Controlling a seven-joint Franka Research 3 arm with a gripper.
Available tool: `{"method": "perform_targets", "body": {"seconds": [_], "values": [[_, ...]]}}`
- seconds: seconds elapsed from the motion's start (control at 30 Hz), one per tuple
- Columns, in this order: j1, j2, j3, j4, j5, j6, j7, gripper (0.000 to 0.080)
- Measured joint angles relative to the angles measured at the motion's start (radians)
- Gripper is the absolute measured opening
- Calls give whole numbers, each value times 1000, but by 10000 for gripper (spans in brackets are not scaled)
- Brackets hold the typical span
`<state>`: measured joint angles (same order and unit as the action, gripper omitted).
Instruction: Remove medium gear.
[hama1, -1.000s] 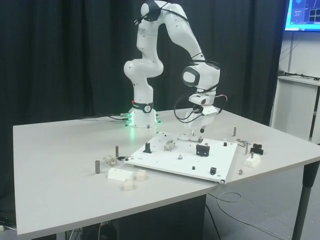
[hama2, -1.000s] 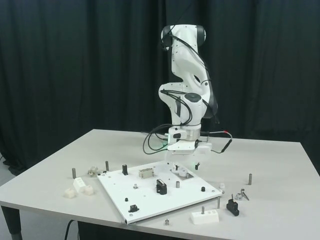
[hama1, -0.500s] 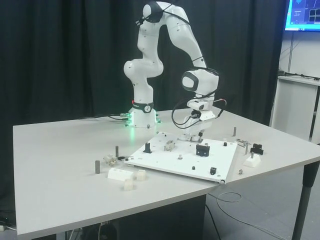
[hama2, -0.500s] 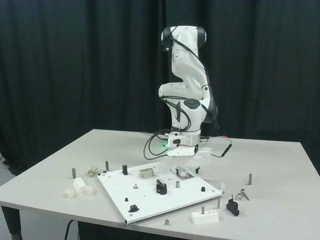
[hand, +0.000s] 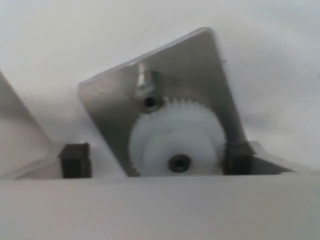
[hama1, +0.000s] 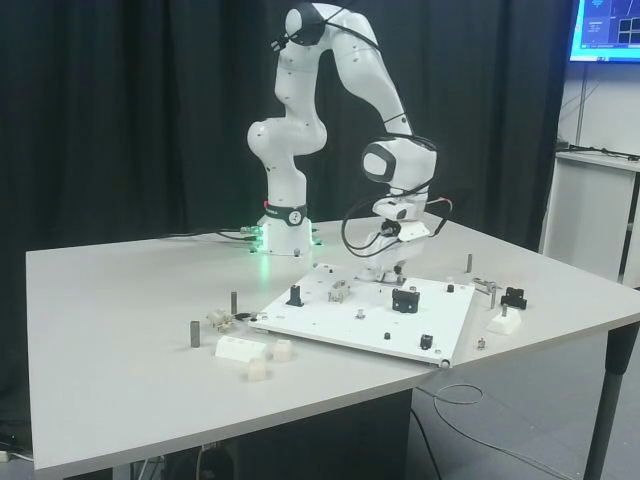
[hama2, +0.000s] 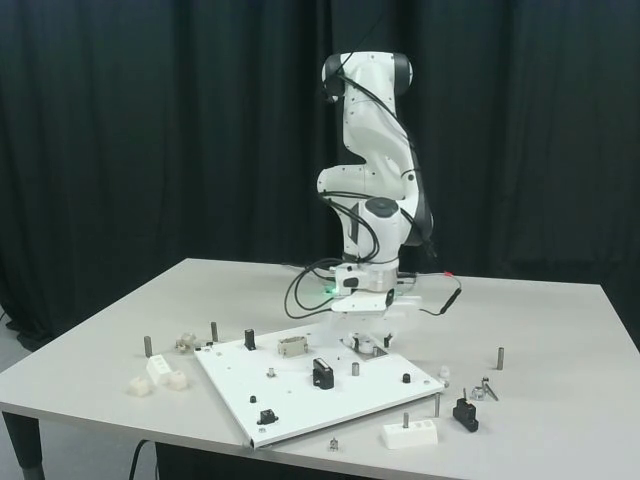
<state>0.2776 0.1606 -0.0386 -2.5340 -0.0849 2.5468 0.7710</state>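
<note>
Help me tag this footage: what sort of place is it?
Probably a robotics lab: a white arm bolted on a grey table, a white assembly board with small parts, and black curtains behind.

I'm seeing the white arm reaching down so its gripper is sitting low over the white board on the grey surface.
</note>
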Motion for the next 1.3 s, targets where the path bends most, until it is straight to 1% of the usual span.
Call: {"method": "perform_targets", "body": {"seconds": [0.03, 0.07, 0.1, 0.3, 0.33, 0.97, 1.1, 1.3], "values": [[-2, -1, -2, 0, -2, 0, 0, 799], [-4, -1, -4, 1, -3, 0, 0, 689], [-7, -2, -5, 2, -4, 0, 0, 524], [-11, -3, -7, 3, -4, 0, -5, 524], [-11, -3, -7, 3, -4, 0, -5, 396], [-11, -7, -6, 3, 2, -5, -5, 400], [-11, -21, -6, 4, 2, -22, -4, 400], [-9, -55, -5, 5, 3, -60, 0, 399]]}}
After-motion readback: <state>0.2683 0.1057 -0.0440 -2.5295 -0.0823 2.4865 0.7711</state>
